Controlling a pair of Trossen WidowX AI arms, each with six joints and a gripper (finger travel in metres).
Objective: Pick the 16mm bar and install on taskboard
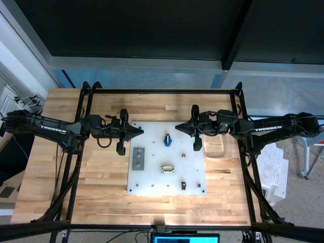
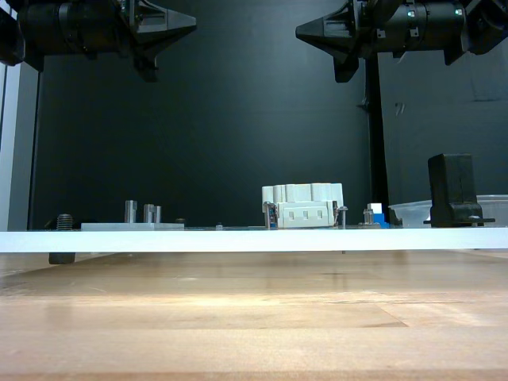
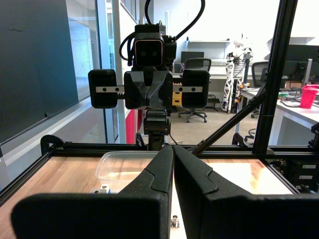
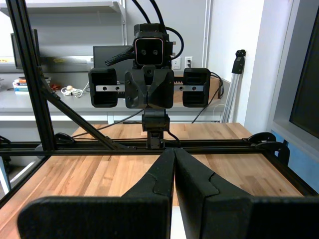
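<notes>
The left gripper (image 1: 139, 130) is closed, its fingers (image 3: 159, 172) pressed together along a thin seam with nothing between them. It hangs high over the taskboard (image 1: 152, 182) at about the board's 11 o'clock corner, touching nothing. The right gripper (image 1: 178, 126) is closed too and holds nothing, fingers (image 4: 160, 174) meeting the same way. It sits high over the board's far edge near 12 o'clock, tip to tip with the left one but apart from it.

The 16mm bar cannot be singled out with certainty. In the low view a few small metal pegs (image 2: 130, 212) stand upright on the grey block (image 1: 138, 158) at the board's 9 o'clock side, and I cannot tell whether one of them is the bar.

The blue knob (image 1: 168, 138) lies near 12 o'clock below the gap between the grippers. The silver connector (image 1: 167, 169) is just toward 6 o'clock of centre, and small black parts (image 1: 184, 184) sit at 5 o'clock. A clear container (image 1: 215, 150) rests on the tabletop (image 1: 101, 202) at the board's 3 o'clock edge, partly covered by the right arm. Open wood runs along the board's 6 and 9 o'clock sides.
</notes>
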